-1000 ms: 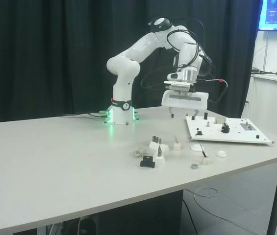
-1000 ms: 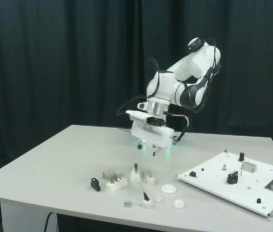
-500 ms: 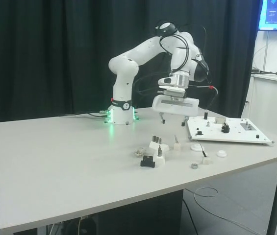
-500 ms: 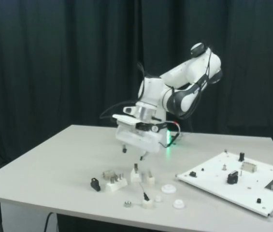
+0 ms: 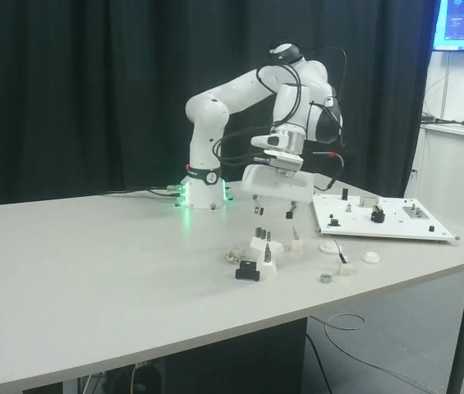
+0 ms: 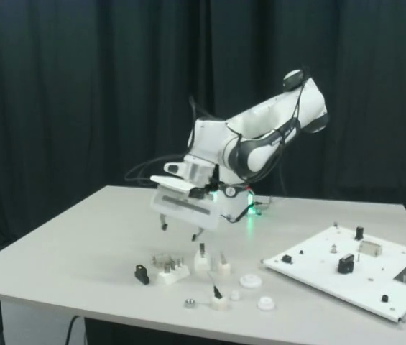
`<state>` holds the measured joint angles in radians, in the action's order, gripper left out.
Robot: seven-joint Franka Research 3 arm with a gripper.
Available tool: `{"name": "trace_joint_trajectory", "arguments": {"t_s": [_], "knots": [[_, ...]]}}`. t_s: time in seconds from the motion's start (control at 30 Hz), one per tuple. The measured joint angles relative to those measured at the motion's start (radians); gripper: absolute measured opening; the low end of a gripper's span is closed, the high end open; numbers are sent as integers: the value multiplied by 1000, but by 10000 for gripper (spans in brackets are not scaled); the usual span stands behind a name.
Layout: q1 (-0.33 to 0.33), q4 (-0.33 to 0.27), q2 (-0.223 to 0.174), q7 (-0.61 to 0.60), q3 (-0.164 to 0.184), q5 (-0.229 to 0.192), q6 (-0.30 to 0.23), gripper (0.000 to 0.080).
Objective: Pick D-SUB.
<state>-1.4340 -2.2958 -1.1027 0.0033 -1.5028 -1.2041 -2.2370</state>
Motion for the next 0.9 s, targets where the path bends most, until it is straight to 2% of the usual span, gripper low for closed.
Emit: {"name": "trace_joint_trajectory", "arguments": {"t_s": [0.13,0.3,0.63,0.9], "knots": [[39,18,-21,139,6,-22,17,800],[90,45,-53,255,13,-51,45,800],[190,116,-115,447,35,-92,98,800],[260,168,-136,583,64,-111,117,800]]}}
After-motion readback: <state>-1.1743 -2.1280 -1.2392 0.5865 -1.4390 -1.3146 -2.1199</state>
